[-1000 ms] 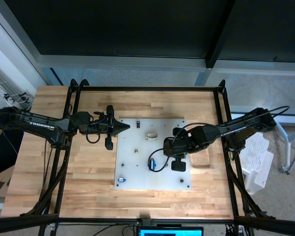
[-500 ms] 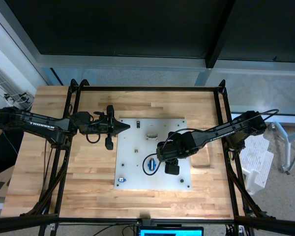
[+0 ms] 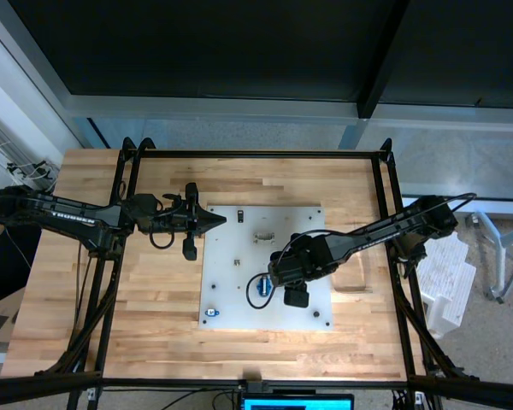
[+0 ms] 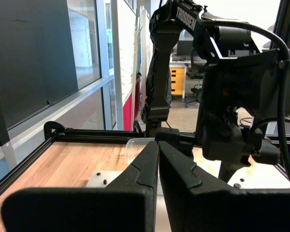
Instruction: Remove the 16mm cylinder and place in the container
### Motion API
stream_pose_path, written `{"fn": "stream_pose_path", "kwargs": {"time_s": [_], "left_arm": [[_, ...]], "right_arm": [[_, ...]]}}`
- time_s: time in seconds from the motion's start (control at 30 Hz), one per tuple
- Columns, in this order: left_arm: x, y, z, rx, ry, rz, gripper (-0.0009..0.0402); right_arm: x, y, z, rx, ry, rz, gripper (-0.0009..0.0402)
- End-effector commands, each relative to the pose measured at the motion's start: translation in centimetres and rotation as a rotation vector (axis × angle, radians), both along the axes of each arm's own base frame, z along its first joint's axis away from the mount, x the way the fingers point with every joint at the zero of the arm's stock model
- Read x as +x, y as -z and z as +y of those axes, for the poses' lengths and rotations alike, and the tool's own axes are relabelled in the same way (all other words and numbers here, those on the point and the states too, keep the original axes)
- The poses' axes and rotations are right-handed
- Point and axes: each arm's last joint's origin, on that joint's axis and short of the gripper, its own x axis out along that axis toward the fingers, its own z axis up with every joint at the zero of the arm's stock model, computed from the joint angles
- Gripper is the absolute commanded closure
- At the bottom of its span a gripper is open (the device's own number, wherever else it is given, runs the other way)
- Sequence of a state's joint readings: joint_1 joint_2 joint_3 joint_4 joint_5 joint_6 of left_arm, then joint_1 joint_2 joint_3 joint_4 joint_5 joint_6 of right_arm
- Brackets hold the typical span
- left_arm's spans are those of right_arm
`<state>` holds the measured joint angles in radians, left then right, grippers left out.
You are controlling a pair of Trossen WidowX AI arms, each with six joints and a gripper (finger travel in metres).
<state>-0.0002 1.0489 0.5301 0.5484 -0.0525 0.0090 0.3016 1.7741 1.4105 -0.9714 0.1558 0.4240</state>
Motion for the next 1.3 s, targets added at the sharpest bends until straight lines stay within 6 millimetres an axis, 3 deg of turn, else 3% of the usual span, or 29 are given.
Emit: {"fn": "stream_pose_path", "kwargs": {"time_s": [0.03, 0.57, 1.3], "left_arm": [[0.0, 0.0, 0.0, 0.0, 0.0, 0.0, 0.0393], [0.0, 0.0, 0.0, 0.0, 0.0, 0.0, 0.0393], [0.0, 0.0, 0.0, 0.0, 0.0, 0.0, 0.0393]], "right_arm": [[0.1, 0.4, 0.2, 0.001, 0.009, 0.006, 0.018], [1.2, 2.6, 1.2, 0.022, -0.002, 0.033, 0.0181], [0.9, 3.7, 1.4, 0.023, 0.004, 0.038, 0.0181]]}}
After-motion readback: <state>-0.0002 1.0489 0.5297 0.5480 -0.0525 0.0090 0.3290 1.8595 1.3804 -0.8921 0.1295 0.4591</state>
